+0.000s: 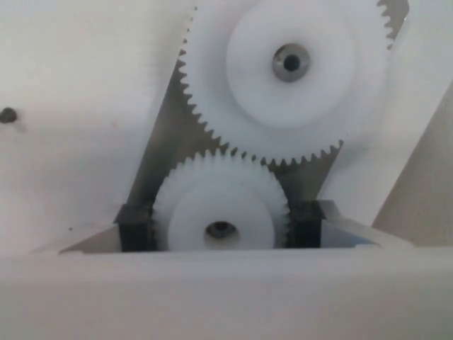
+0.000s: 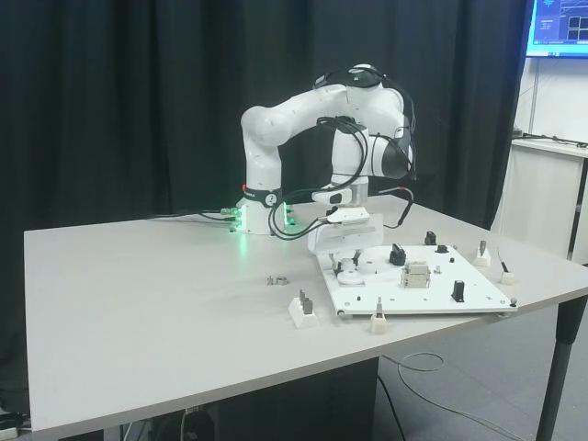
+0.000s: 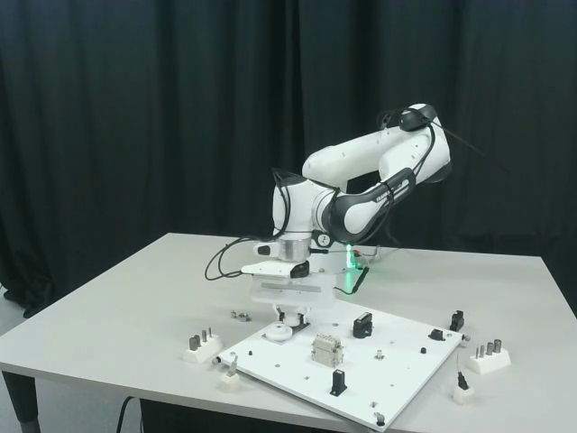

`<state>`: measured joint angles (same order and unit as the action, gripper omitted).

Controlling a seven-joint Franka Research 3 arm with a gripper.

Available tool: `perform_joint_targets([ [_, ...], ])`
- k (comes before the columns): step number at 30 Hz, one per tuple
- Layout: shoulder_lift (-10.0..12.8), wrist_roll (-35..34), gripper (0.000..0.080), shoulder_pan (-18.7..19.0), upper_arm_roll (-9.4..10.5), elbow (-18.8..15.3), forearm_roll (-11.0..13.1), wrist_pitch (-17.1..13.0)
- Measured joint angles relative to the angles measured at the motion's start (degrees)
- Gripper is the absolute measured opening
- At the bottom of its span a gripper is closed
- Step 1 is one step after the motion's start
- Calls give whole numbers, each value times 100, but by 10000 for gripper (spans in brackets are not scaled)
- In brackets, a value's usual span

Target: Insert medium gear.

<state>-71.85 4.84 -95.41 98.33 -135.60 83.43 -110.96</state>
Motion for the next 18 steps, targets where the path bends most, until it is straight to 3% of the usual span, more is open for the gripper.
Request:
perform_joint_targets([
  [9,0,0,399,8,-65,2,-36,79],
  [18,-2,0,399,-40,-7,27,-20,64],
])
